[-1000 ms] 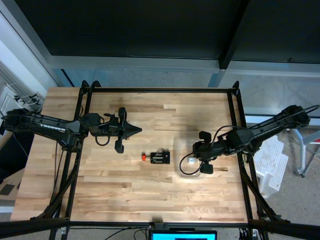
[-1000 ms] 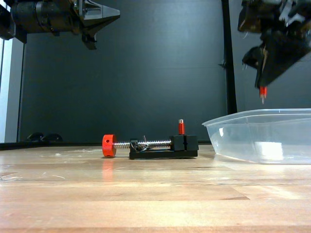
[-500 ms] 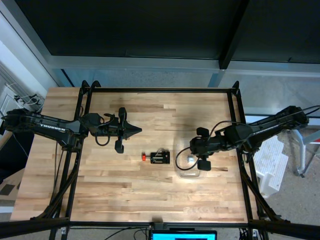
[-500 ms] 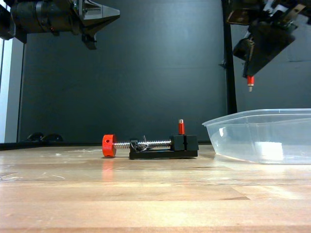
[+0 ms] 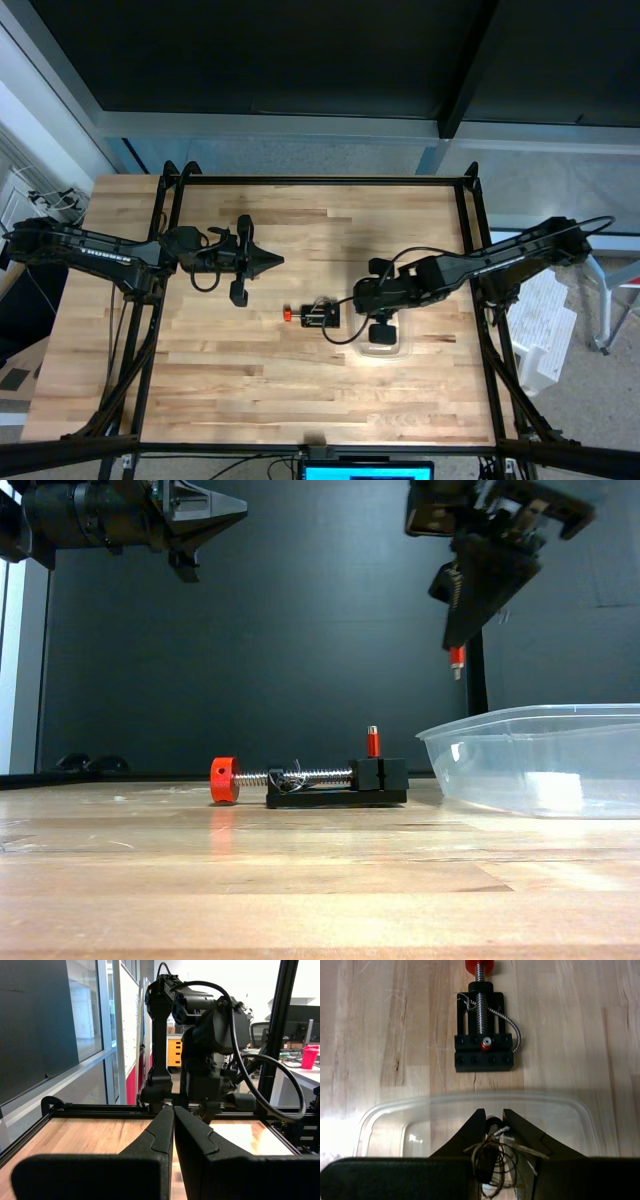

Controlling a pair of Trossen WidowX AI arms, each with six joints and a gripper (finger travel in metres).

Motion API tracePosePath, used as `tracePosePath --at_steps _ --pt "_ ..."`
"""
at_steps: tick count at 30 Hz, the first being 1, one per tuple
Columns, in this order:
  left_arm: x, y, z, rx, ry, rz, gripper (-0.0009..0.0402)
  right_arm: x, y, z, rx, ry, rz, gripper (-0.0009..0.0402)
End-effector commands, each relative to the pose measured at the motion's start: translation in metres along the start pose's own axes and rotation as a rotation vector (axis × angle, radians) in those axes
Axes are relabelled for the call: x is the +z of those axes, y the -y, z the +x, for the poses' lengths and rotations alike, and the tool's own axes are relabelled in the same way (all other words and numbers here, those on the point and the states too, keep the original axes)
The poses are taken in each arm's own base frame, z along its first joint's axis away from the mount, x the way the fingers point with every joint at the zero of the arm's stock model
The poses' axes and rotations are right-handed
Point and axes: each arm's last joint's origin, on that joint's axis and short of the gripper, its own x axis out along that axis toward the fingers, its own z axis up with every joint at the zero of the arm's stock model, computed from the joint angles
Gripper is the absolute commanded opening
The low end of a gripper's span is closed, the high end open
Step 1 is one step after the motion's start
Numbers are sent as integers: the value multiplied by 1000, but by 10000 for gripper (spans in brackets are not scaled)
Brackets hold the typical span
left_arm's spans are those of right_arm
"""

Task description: Pick the RCA connector and install on taskboard

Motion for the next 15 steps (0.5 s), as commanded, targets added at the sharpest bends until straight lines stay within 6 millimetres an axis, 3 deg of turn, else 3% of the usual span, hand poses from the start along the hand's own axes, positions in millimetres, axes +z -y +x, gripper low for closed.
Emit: tracePosePath --at_steps 1,15 --pt "0 0 0 0 0 0 0 9 -2 8 -4 -3 -10 0" --pt "0 0 0 0 0 0 0 40 -5 36 -19 -13 -25 0"
